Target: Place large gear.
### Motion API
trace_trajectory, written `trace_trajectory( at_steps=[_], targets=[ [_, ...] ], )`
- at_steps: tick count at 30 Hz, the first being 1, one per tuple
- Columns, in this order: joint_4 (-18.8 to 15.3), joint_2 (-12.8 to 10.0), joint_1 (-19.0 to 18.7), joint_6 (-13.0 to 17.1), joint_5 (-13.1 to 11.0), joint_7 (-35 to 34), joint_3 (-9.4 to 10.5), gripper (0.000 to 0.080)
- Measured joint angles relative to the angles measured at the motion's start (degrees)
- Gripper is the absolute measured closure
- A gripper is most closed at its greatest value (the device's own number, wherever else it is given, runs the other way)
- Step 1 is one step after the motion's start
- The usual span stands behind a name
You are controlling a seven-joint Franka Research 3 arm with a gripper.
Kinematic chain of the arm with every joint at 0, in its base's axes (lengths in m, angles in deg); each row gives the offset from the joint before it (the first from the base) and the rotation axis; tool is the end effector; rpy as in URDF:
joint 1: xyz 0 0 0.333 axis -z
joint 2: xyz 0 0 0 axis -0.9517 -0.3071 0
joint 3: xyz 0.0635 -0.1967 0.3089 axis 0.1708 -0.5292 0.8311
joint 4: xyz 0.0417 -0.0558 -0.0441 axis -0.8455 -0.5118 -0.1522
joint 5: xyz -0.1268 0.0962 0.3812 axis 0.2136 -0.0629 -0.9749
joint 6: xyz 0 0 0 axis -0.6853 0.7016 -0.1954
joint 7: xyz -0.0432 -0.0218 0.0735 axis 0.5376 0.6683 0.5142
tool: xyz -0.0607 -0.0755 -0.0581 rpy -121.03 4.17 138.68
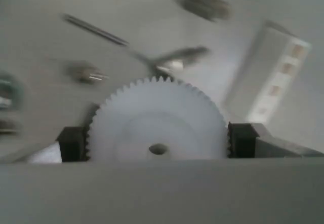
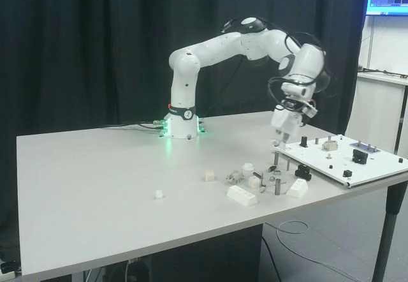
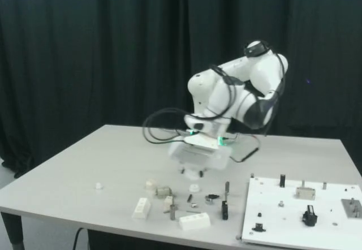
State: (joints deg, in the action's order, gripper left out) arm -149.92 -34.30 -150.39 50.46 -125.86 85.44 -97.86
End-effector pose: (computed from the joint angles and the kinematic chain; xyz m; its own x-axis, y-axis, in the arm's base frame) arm 0.6340 0.1553 0.3020 0.9625 -0.2271 0.1483 -0.2660 -0.8969 0.3532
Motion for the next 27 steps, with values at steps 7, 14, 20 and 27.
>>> trace_trajectory(
  at_steps=[7,14,20,27],
  targets=[
    [-1.9,-1.0,4.6,5.2,-1.5,8.4,-0.04,0.0208],
    [-2.0,-3.7,10.7,7.8,-6.7,16.6,0.04,0.0208],
    [-1.7,-5.2,15.8,9.3,-11.8,22.1,1.09,0.0208],
    [-0.8,-5.2,21.3,9.3,-17.4,27.8,2.9,0.0208]
  ],
)
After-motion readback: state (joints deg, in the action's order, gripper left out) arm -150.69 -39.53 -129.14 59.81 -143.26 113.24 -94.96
